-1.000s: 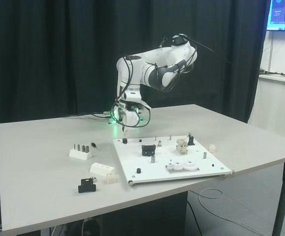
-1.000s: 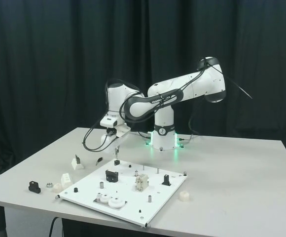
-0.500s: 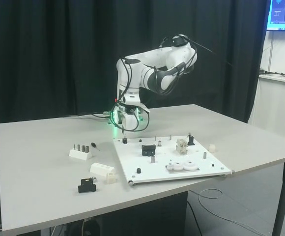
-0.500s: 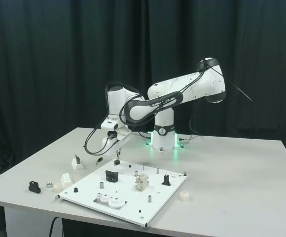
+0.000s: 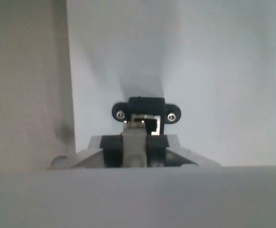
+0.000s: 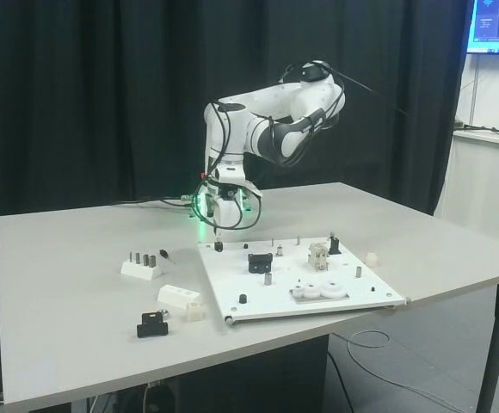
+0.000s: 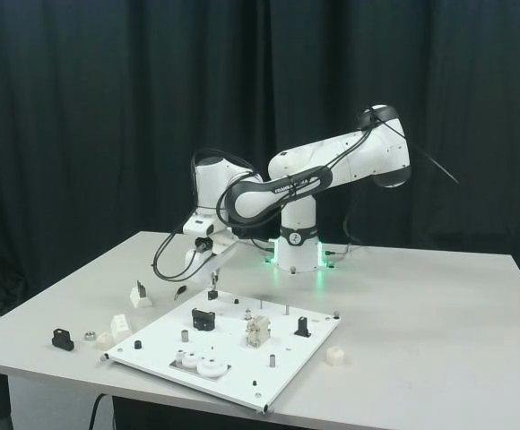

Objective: Insert Ethernet.

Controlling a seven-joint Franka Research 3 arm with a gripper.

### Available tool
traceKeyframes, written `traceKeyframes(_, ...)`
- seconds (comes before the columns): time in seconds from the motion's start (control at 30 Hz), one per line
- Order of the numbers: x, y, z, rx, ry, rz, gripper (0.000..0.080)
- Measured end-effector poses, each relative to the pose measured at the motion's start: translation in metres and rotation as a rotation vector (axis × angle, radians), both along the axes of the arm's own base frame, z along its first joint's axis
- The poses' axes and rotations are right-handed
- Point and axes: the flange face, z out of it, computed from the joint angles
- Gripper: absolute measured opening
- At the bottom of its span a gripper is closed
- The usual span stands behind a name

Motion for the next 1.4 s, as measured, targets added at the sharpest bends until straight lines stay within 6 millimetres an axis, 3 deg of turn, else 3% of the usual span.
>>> traceKeyframes(1.4, 0.001, -0.0014, -0.0019, 0.003, -0.029, 0.005, 0.0101)
